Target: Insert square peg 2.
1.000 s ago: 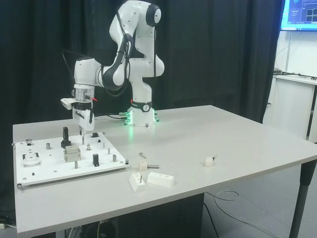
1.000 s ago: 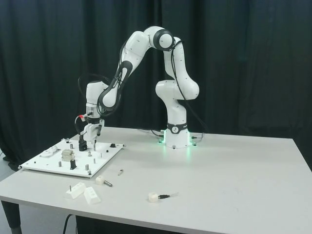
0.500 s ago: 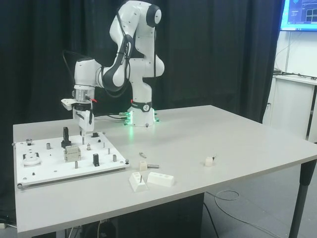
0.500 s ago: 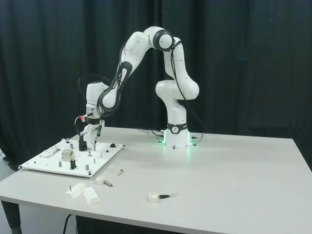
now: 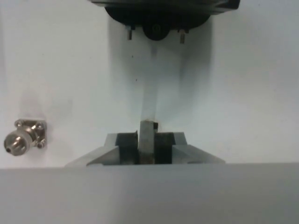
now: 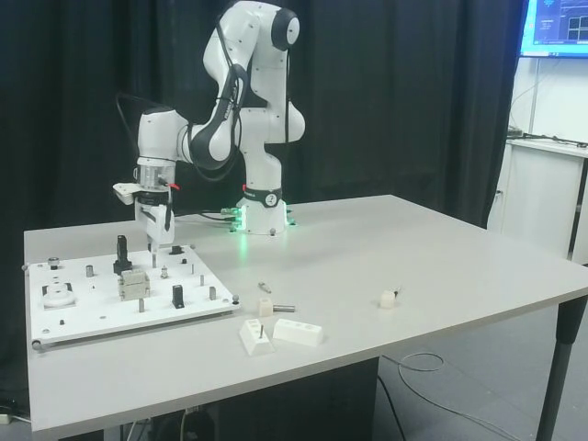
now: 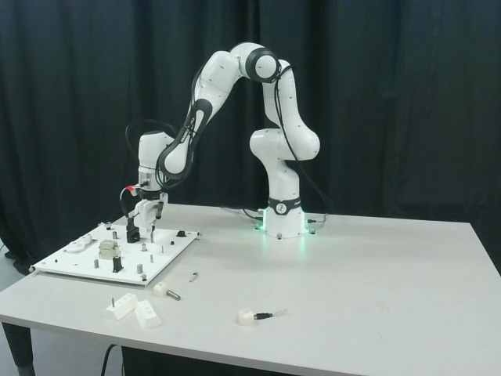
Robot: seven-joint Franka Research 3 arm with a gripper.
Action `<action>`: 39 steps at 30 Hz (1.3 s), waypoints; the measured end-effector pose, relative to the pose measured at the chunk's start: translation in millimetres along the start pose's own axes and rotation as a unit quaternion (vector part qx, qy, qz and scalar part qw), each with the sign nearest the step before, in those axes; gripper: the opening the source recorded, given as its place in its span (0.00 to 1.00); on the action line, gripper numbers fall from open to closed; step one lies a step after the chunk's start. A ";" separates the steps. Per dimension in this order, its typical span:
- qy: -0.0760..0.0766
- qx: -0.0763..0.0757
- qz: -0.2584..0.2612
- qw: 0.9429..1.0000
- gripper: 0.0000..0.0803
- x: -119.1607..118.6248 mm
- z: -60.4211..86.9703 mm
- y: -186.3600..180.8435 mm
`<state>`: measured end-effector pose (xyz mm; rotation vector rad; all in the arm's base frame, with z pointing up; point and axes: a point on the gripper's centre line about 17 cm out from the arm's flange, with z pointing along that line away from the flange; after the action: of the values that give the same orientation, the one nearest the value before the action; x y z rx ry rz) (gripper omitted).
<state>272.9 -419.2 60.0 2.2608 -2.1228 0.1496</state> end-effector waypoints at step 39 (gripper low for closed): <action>-0.005 -0.001 0.004 1.000 0.08 -1.5 0.2 4.5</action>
<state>268.4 -418.1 59.4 2.2562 -2.1360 0.1373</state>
